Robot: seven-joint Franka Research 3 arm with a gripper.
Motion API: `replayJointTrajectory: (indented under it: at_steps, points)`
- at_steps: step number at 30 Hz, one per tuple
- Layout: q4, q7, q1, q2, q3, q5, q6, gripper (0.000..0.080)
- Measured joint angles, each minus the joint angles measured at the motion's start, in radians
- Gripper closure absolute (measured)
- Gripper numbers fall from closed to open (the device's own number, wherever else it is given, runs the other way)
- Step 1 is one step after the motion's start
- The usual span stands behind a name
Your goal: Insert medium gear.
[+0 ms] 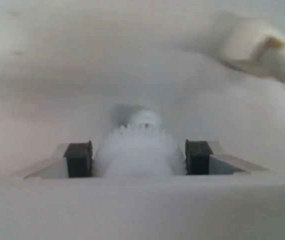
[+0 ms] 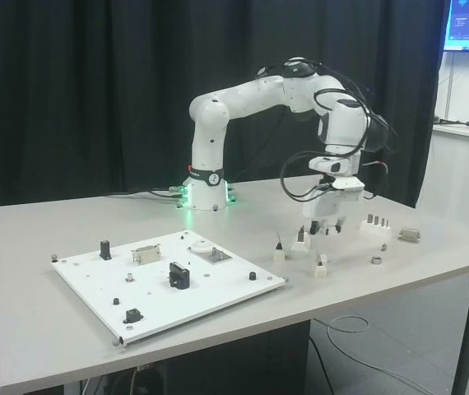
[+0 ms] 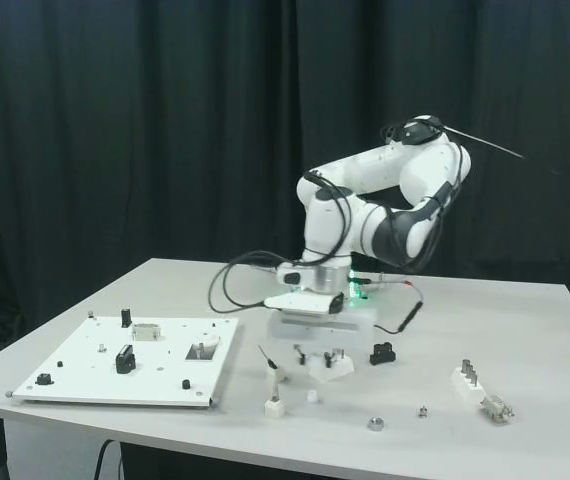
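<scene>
In the wrist view a white toothed medium gear [image 1: 138, 152] sits between my two black finger pads [image 1: 78, 159], and both pads touch its sides. My gripper [image 1: 138, 159] is shut on it. In the room views the gripper [image 2: 325, 224] [image 3: 310, 345] hangs low over the grey table, right of the white assembly board [image 2: 95, 284] [image 3: 85, 385]. The gear itself is too small to make out there. The board carries a white round piece [image 2: 200, 246] [image 3: 198, 350] and black fittings.
Small white holders [image 2: 320, 265] [image 3: 275, 405] stand on the table around the gripper; another shows in the wrist view [image 1: 252, 45]. A block with pegs [image 2: 376, 226] [image 3: 468, 378], a connector [image 2: 409, 235] and a nut [image 2: 376, 260] lie to the right. A black part [image 3: 382, 352] sits near the base.
</scene>
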State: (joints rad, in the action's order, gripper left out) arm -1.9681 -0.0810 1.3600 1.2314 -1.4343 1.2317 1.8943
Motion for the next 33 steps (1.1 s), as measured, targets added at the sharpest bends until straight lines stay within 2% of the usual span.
replayJointTrajectory:
  at_steps: [8, 20, 28, 33]
  points:
    - [-0.047, 0.116, -0.043, 0.0, -0.043, -0.01, -0.016, 0.0403]
    - [-0.152, 0.314, -0.108, 0.001, -0.102, -0.01, -0.036, 0.0403]
    - [-0.201, 0.444, -0.169, 0.002, -0.117, 0.001, -0.04, 0.0403]
    - [-0.223, 0.523, -0.215, 0.009, -0.118, 0.029, -0.043, 0.0403]
